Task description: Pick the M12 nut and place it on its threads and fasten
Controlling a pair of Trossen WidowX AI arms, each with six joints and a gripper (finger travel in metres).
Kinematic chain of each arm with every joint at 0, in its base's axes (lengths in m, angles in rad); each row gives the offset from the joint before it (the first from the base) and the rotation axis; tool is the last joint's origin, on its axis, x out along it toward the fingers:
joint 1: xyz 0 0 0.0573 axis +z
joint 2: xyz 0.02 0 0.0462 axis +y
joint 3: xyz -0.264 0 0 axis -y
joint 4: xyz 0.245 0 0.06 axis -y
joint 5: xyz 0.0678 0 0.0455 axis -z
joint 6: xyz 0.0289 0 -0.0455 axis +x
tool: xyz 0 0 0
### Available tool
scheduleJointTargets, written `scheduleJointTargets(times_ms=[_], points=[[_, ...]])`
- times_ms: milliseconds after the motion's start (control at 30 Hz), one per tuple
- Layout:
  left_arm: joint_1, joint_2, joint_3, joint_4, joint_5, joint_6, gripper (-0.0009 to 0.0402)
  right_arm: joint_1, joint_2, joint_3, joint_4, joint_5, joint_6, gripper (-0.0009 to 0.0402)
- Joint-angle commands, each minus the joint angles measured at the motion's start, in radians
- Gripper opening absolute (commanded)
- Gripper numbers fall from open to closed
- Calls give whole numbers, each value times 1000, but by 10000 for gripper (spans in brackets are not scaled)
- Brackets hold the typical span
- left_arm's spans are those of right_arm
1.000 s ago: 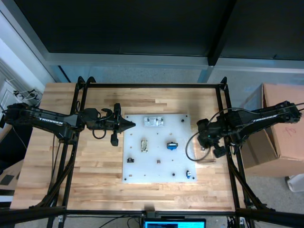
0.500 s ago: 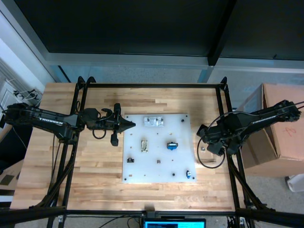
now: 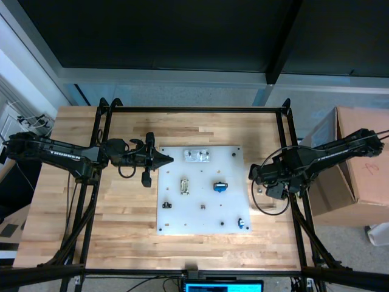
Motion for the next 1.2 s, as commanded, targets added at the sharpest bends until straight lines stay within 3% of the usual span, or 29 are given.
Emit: scheduleJointTargets(times_ms=[33,433,1200], points=[[0,0,0,0,0,0,0,-22,0,-30,23,-2,-31,156],[0,0,0,0,0,0,0,-84,32,-130,140,-2,-104,165],[0,0,0,0,0,0,0,-85,156,-261,378,-12,-100,165]])
